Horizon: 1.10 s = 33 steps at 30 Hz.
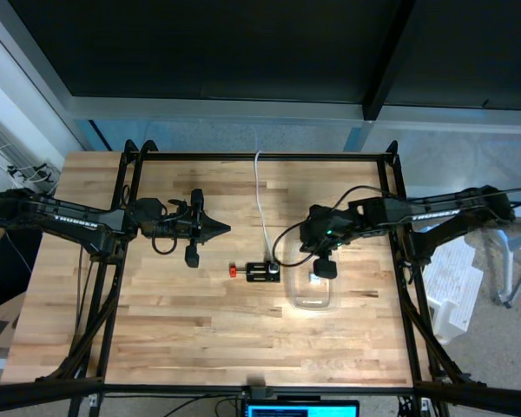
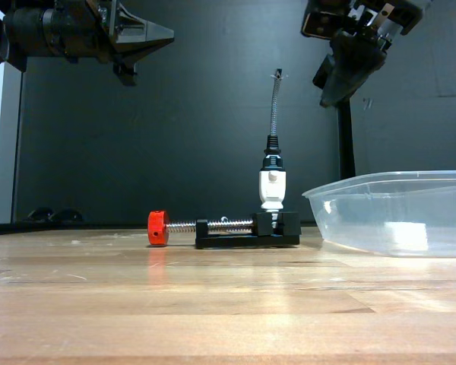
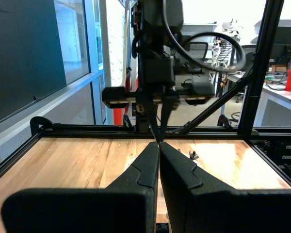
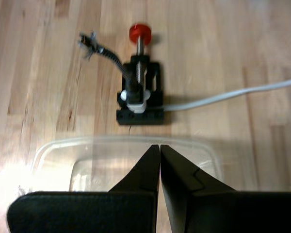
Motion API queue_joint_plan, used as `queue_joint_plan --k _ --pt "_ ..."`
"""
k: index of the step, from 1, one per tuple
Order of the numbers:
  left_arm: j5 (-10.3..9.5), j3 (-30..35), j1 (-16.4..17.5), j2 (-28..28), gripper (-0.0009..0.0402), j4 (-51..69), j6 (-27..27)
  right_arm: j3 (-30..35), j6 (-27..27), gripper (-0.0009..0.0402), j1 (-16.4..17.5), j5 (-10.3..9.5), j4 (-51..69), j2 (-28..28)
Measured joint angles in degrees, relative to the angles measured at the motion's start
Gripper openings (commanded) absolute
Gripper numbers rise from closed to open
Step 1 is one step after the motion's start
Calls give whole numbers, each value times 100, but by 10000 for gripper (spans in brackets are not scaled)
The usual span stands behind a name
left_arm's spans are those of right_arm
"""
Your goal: Remove the power plug from the receptacle and place in the container
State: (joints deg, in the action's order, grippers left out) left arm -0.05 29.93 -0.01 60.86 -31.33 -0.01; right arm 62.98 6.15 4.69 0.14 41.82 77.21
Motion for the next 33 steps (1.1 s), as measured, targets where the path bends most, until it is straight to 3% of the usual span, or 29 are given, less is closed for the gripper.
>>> queue_joint_plan --k 8,15,22,33 --pt "0 0 0 0 0 0 0 817 232 144 247 374 752 944" --pt "0 0 0 0 0 0 0 1416 258 232 374 382 870 1598" --pt "0 2 0 -2 0 -2 0 1742 358 252 444 507 879 2098" --pt "0 0 0 -2 0 0 0 2063 396 252 446 509 839 2636"
